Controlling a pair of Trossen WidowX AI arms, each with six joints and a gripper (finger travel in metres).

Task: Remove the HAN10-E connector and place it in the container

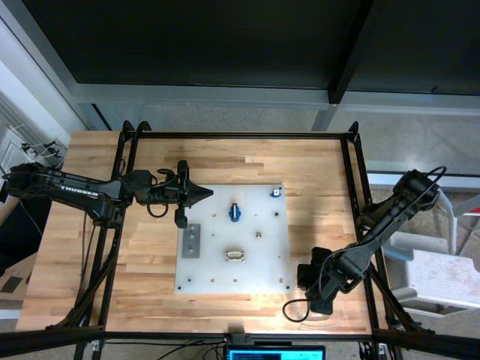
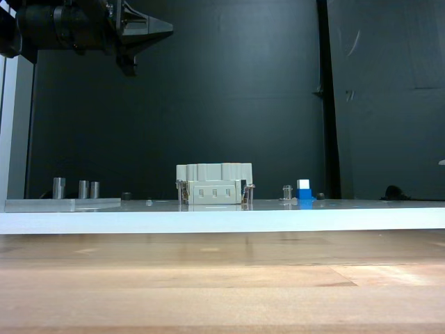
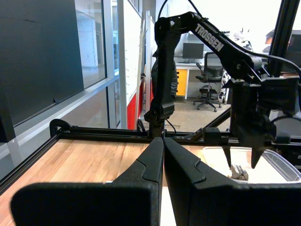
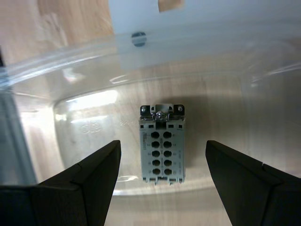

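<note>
the right gripper (image 4: 162, 146) hangs with its two fingers (image 4: 89, 179) spread wide and nothing between the pads, pointing down into the container (image 4: 61, 66); the han10-e connector (image 4: 161, 146) lies flat on the clear tray's floor directly below it, centred in the gap between the fingers and apart from both, its pin holes facing up toward the gripper and its metal clip end pointing away from the fingers' base; from the left wrist view the same right gripper (image 3: 241, 162) shows just above the connector (image 3: 238, 173), fingertips apart on either side of it, inside the raised rim of the container (image 3: 282, 165); in the high view the right gripper (image 1: 315, 289) sits just off the white board (image 1: 225, 277), beside the corner nearest it; the left gripper (image 1: 196, 193) is held high, its fingers (image 3: 155, 160) pressed together on nothing, tips aimed across the board toward the right arm, with a grey metal block (image 1: 193, 241) below and just behind its tips and a blue clip (image 1: 235, 212) ahead of them; a grey housing (image 2: 214, 184) stands on the board well apart from both grippers
</note>
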